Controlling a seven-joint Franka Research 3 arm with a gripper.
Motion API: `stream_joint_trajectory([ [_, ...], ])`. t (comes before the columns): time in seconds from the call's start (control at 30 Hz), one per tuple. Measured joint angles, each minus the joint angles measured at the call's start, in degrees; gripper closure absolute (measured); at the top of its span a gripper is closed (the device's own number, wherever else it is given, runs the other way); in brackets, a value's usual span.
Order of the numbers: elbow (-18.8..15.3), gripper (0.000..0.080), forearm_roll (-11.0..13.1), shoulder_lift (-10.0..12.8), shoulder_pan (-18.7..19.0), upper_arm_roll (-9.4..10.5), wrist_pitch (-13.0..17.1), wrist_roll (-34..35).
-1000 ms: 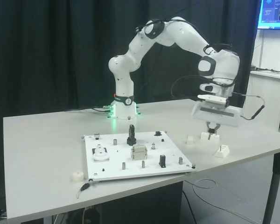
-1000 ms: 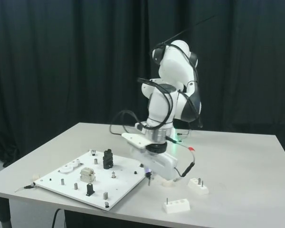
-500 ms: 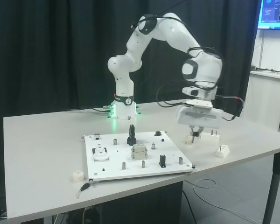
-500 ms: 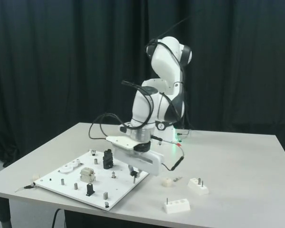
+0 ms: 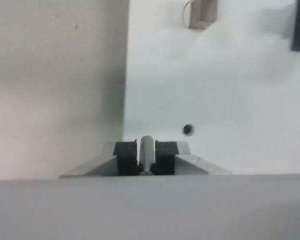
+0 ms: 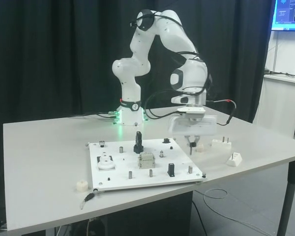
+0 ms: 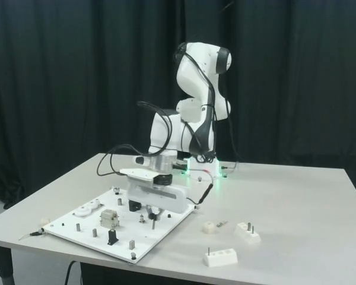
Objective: Insert round peg 2.
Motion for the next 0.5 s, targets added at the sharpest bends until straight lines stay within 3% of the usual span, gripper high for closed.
stream_joint_trajectory([
  [0.17,-1.78,0.0732,0.02,-0.36,-1.94,1.00,3.88,-1.98],
  [0.5,-1.81,0.0732,0.03,-0.36,-4.45,2.32,4.35,-4.11],
])
